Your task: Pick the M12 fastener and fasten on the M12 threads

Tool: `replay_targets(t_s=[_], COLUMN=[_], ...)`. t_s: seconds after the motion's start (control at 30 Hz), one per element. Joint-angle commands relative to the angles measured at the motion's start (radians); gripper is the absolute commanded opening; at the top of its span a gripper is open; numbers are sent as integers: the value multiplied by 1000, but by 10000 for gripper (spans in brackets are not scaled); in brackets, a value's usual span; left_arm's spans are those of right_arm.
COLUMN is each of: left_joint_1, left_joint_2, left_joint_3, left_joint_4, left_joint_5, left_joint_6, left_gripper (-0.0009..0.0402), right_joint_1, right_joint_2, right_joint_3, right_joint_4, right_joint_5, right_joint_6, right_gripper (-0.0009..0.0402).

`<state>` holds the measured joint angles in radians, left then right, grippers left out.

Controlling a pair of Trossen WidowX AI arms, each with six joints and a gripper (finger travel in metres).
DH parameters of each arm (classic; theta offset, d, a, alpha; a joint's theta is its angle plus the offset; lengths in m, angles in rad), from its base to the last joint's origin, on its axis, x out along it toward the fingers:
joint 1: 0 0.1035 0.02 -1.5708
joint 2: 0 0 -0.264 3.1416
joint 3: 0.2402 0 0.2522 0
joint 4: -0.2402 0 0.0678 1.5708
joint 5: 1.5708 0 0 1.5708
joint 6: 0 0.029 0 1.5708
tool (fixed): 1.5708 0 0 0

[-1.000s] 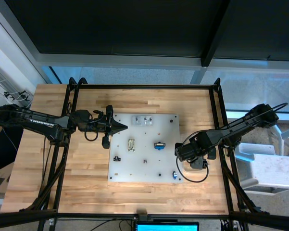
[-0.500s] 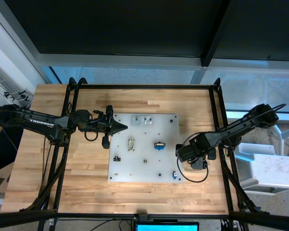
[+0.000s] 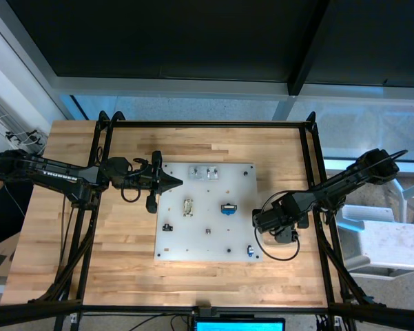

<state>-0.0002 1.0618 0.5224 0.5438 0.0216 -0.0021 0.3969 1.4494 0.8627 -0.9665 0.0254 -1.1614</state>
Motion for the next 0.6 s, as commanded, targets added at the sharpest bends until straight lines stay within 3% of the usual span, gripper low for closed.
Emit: replay_targets(t_s=[0.03, 0.27, 0.37, 0.6], left_joint_1=[0, 0, 0, 0], left_joint_2=[0, 0, 0, 0], left_joint_3=[0, 0, 0, 0], left_joint_4=[0, 0, 0, 0], left_joint_5=[0, 0, 0, 0], left_joint_6=[0, 0, 0, 0], left_gripper=[0, 0, 0, 0], right_joint_1=[1, 2, 2, 2], right_joint_2=[0, 27, 34, 34], right_joint_3=[-23, -29, -29, -49], right_joint_4=[31, 47, 60, 83], right_joint_5=[0, -4, -27, -26], right_joint_6=[-3, 10, 10, 10], right_gripper=[163, 163, 163, 163])
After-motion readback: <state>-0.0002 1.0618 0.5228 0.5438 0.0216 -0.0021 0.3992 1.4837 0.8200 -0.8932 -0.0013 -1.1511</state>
